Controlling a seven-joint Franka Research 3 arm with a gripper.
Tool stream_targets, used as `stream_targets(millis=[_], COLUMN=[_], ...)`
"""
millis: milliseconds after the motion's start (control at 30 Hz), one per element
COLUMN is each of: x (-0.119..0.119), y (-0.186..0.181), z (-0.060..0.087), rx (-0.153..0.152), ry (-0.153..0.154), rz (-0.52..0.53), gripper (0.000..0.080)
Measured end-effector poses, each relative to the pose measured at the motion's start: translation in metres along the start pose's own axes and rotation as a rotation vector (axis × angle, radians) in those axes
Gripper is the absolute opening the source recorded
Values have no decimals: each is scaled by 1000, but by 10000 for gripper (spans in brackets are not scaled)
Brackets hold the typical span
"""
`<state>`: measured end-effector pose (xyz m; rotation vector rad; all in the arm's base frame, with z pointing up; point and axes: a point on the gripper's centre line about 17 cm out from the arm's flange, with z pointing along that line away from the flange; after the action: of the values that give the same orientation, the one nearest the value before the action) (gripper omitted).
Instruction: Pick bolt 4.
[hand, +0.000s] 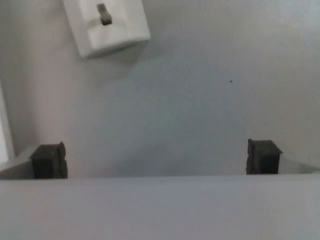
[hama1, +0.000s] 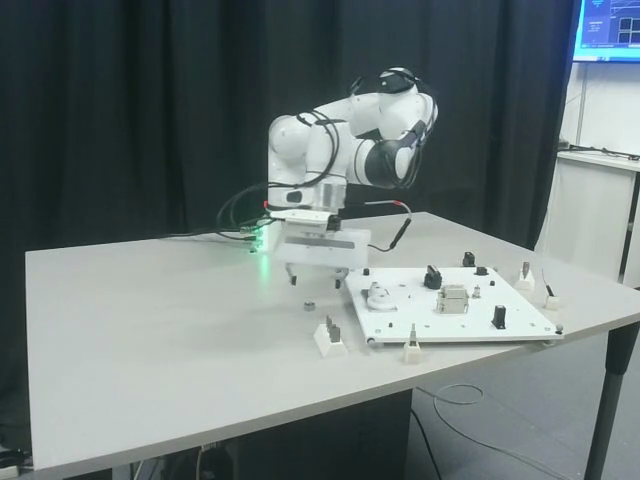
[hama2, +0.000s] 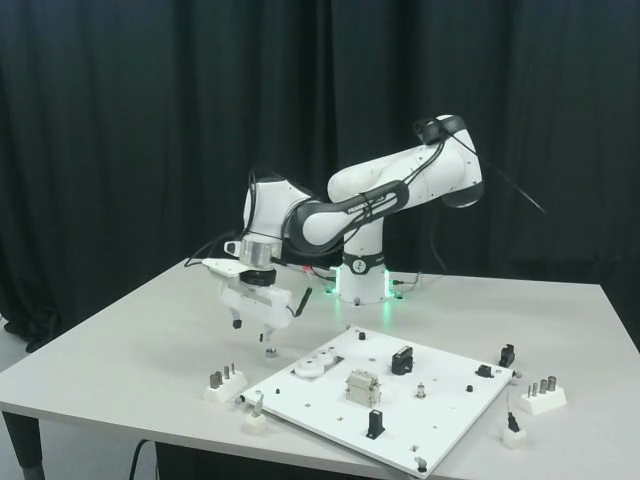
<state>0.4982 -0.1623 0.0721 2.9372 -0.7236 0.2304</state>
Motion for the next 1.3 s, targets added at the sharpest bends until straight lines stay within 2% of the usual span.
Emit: stream_targets(millis=[200, 567, 1000, 1300], x=[-7, -21, -43, -54], y=[7, 16, 18, 17], z=[4, 17, 33, 42], rx=[15, 25, 58, 63], ry=[-14, -67, -139, -171], rz=[-30, -60, -39, -31], gripper=[800, 800, 800, 800])
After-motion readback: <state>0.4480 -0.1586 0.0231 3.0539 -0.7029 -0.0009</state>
